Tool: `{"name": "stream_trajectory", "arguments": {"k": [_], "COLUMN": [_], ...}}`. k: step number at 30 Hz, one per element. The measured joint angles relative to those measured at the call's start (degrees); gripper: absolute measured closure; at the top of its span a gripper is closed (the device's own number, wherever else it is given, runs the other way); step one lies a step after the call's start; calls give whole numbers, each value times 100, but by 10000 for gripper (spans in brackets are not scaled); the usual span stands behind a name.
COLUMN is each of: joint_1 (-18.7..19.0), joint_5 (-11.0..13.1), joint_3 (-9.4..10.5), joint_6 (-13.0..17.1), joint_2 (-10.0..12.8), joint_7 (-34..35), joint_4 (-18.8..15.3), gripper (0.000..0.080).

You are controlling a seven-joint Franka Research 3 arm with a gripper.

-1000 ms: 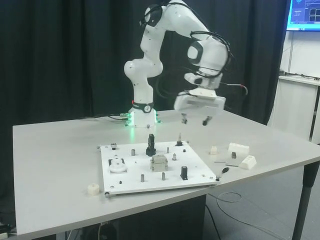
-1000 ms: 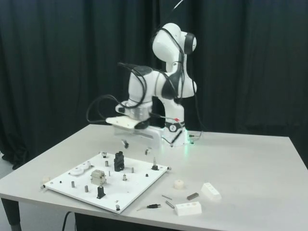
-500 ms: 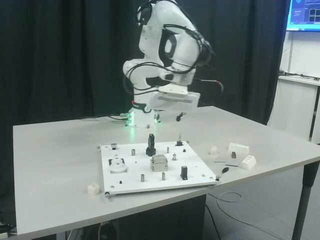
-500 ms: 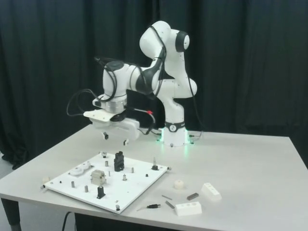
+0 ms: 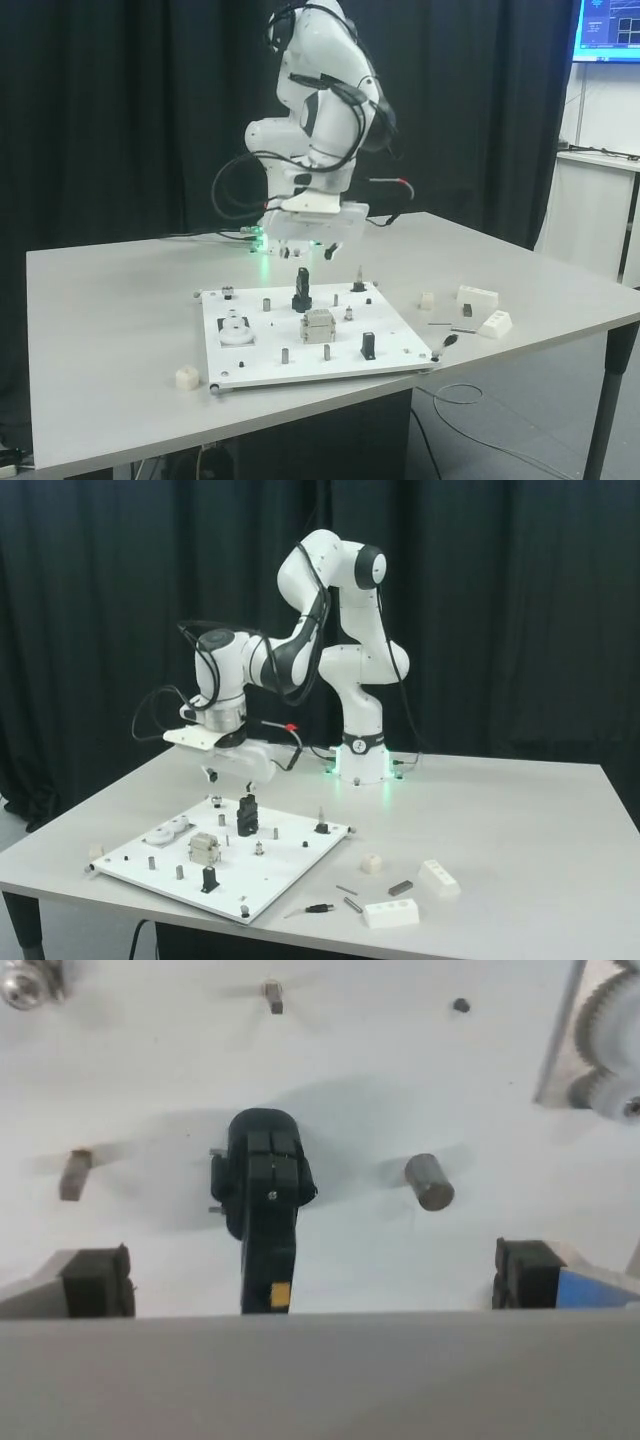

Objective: Remove D-SUB.

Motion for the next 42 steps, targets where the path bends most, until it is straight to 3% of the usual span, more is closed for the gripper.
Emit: {"name": "stream_trajectory", "arguments": {"k": [9, 16, 40, 41, 42], "joint_1": [-92, -97, -80, -80, -80], "joint_5": [131, 212, 267, 267, 267], "joint_3": [-1, 0, 44, 44, 44], "joint_6": [620, 929, 1014, 1014, 1014], "joint_2": [42, 90, 120, 120, 121], "joint_7": [-188, -269, -308, -308, -308], "joint_4": [-542, -785, -954, -957, -960], "gripper": [3, 3, 3, 280, 280]}}
